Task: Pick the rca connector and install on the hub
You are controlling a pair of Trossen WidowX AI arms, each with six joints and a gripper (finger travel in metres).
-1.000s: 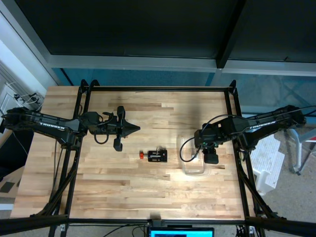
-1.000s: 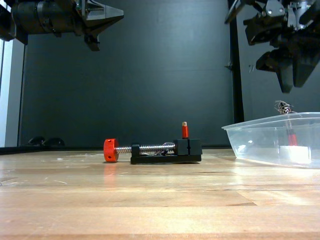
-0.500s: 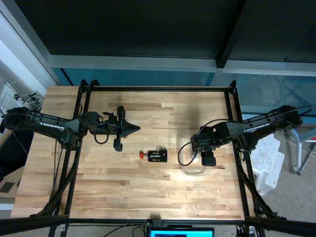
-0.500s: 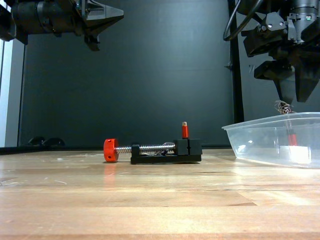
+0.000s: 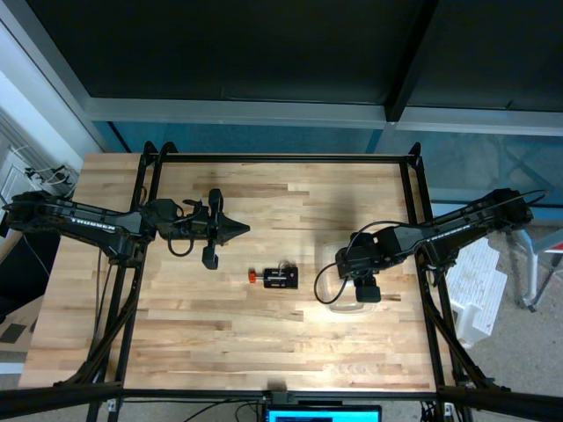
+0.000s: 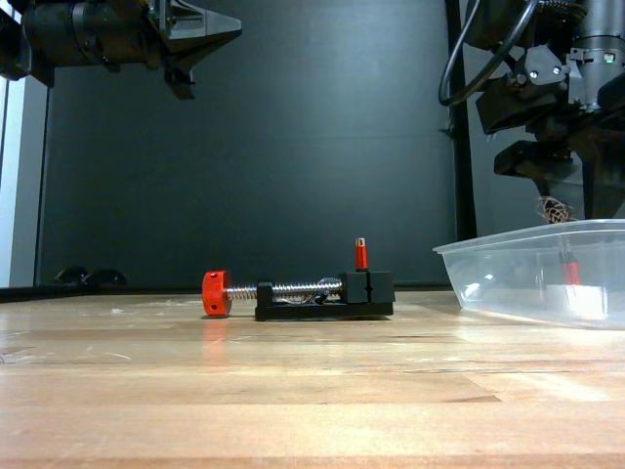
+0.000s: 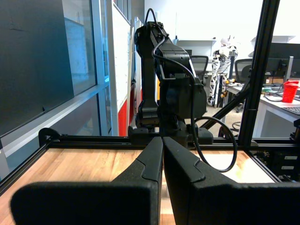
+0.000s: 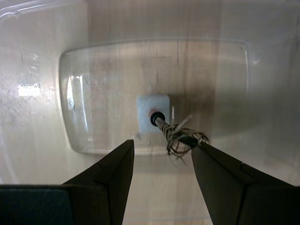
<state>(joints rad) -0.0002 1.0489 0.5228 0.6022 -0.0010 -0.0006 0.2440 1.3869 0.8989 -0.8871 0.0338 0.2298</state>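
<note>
Right gripper spread wide, gripping nothing, directly over the thin rca connector with a frayed braided tail, upright on a white pad inside the clear plastic tray. Small black rectangular hub with a red knob on the wooden worktop, beside the tray, not touching. Left gripper parked high, pressed closed

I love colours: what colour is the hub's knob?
Red knob, clearest in the low view. Left gripper hangs high, shut; right gripper open over the tray.
</note>
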